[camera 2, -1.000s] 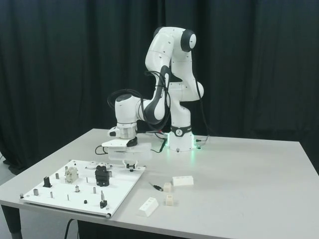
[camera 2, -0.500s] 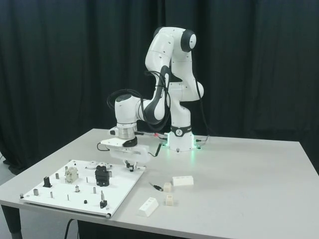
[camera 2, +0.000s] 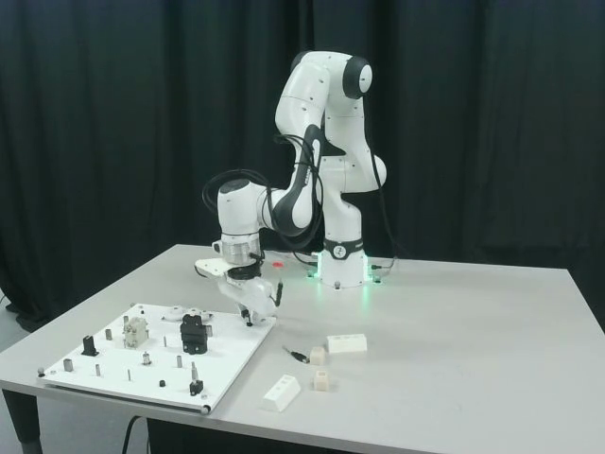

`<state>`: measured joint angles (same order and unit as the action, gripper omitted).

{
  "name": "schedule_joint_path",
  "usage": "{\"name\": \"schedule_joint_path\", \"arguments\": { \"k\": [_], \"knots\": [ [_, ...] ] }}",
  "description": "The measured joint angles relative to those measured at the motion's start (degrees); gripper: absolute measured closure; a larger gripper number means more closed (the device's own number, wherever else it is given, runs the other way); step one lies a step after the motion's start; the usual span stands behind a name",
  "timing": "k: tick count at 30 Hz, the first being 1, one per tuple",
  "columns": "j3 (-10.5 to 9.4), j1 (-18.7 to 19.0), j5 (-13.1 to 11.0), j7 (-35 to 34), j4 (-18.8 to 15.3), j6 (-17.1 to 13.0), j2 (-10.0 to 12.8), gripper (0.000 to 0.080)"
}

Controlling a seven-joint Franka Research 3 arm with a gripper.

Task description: Insert bolt 4.

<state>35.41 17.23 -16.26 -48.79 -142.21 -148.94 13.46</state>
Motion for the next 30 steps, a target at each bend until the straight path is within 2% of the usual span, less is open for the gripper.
{"name": "schedule_joint_path", "arguments": {
  "k": [11,30],
  "knots": [
    [0.0,0.0,-0.6,-6.3,0.0,0.0,0.0,0.0578],
    [0.16,0.0,-1.3,-9.1,0.0,-0.1,-0.1,0.0578]
  ]
}}
